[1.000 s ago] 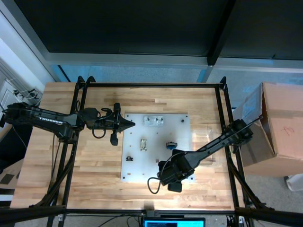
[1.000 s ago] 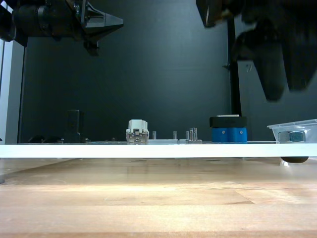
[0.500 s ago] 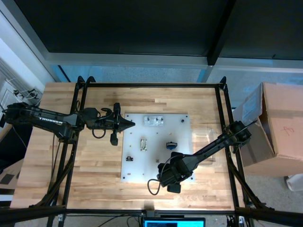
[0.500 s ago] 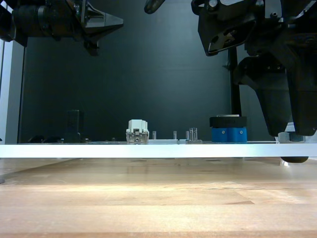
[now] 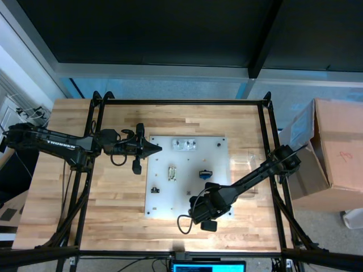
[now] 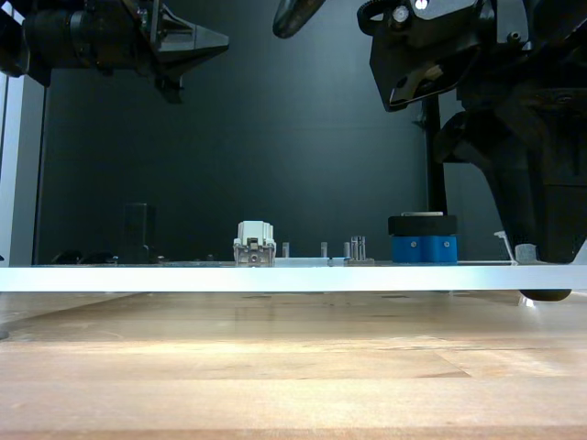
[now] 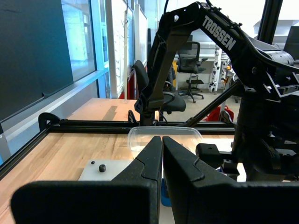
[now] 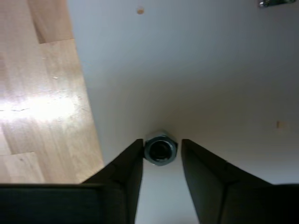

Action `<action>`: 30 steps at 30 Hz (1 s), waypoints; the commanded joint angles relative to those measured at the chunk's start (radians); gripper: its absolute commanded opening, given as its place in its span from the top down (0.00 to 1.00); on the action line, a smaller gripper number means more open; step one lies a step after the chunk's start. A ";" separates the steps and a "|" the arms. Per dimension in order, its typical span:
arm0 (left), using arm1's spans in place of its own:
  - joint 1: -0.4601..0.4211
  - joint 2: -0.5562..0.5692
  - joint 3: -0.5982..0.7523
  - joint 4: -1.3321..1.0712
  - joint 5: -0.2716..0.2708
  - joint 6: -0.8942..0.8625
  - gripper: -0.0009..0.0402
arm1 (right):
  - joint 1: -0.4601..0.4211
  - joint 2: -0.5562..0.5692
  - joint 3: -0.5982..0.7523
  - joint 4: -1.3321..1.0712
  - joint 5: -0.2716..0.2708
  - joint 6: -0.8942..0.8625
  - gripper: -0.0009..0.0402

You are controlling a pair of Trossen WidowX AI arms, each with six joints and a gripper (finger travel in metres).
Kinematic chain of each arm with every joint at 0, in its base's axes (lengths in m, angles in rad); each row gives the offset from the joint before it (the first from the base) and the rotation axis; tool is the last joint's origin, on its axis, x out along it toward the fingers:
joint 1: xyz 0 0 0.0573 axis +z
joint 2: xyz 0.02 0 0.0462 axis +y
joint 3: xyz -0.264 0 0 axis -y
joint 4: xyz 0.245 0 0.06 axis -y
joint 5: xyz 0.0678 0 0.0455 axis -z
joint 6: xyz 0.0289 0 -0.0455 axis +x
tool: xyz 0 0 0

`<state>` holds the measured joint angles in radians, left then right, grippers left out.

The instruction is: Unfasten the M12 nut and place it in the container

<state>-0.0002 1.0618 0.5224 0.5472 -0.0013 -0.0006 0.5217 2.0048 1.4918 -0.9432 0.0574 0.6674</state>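
Note:
The small silver nut (image 8: 160, 149) sits on its stud on the white board (image 5: 164, 201), near the near right edge. My right gripper (image 8: 161, 145) is down at board level, one finger on each side of the nut with narrow gaps showing. A sliver of the nut (image 6: 525, 253) shows beside the right gripper (image 6: 541, 257) in the low view. From above, the right gripper (image 5: 212, 209) covers the stud. The clear container (image 5: 244, 161) lies right of the board. My left gripper (image 5: 159, 148) hangs shut and holding nothing high over the board's far left edge.
On the board stand a blue and black block (image 6: 423, 238), a white connector (image 6: 254, 245) and a small silver post (image 6: 358, 247). A black frame rail (image 5: 272, 141) runs along the right side. A cardboard box (image 5: 334, 153) stands off the table to the right.
The right gripper has come down from above the board and now straddles the nut; in the low view it hides the tray. The left arm has not moved.

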 commanded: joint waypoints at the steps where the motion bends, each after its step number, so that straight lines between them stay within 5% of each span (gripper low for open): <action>1: 0.000 0.000 0.000 0.000 0.000 0.000 0.98 | 0.000 0.000 0.001 -0.004 0.002 0.001 0.83; 9: 0.000 0.000 0.000 0.000 0.000 0.000 0.98 | 0.000 0.000 0.001 0.004 0.002 0.002 0.98; 14: 0.000 0.000 0.000 0.000 0.000 0.000 0.98 | 0.000 0.000 0.001 0.006 0.002 -0.054 0.96; 30: 0.000 0.000 0.000 0.000 0.000 0.000 0.98 | 0.000 0.000 0.001 0.014 0.003 -1.140 0.95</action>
<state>-0.0002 1.0618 0.5224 0.5472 -0.0010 -0.0006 0.5209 2.0045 1.4921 -0.9337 0.0616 -0.3912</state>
